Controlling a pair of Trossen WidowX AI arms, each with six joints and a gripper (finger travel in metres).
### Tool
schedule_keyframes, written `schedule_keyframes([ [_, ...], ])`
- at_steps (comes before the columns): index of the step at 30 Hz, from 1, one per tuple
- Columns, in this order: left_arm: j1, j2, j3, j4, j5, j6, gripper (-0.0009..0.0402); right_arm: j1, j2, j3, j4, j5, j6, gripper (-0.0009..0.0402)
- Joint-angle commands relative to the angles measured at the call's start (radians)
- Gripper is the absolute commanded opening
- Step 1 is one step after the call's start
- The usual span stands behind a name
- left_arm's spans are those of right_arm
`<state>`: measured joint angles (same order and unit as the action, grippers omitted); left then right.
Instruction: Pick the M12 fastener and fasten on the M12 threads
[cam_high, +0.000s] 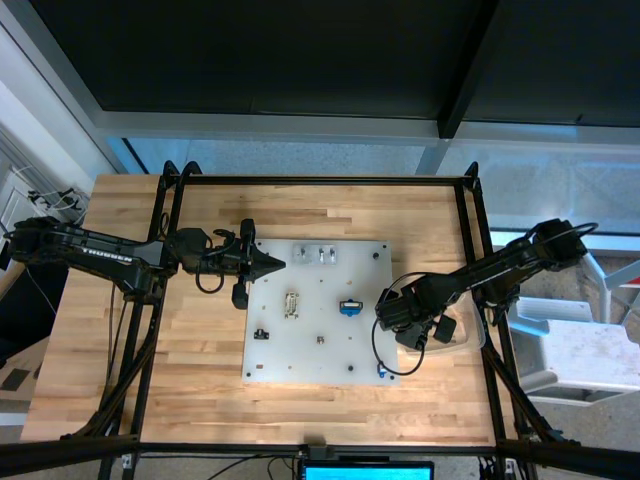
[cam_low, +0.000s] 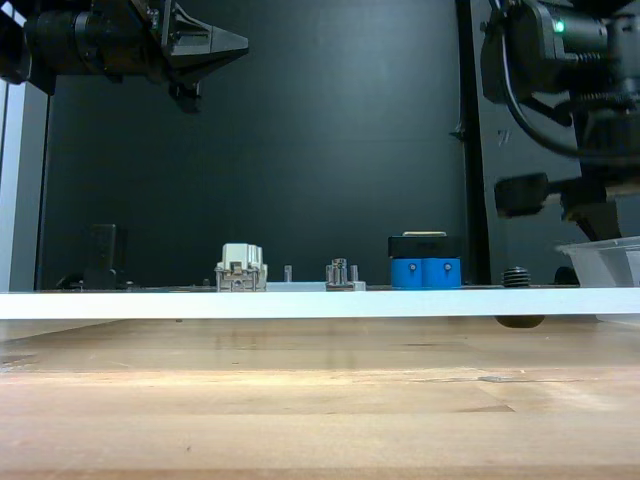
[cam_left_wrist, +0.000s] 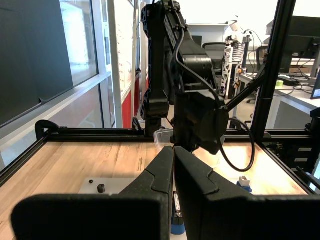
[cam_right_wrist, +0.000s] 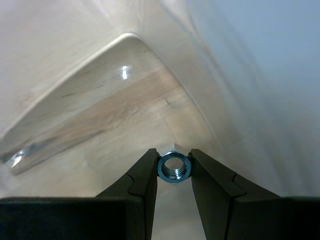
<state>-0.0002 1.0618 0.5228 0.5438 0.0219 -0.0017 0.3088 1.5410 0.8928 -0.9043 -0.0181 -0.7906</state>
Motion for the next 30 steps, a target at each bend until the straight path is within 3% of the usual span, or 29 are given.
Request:
schedule_keyframes([
  [1,0.0,0.0,0.0,0.0,0.0,0.0,0.0,0.004,-0.011,0.051,-0.048,0.0,0.0,0.0018],
  [7,0.0,0.0,0.0,0.0,0.0,0.0,0.0,0.033,-0.008,0.188,-0.143,0.001,-0.015,0.0018],
  [13,0.0,0.0,0.0,0.0,0.0,0.0,0.0,0.079,0.024,0.314,-0.197,0.001,-0.117,0.0018],
  [19,0.0,0.0,0.0,0.0,0.0,0.0,0.0,0.093,0.138,0.45,-0.239,0.002,-0.188,0.0018],
  [30,0.0,0.0,0.0,0.0,0.0,0.0,0.0,0.116,0.342,0.658,-0.244,0.011,-0.196,0.0018],
])
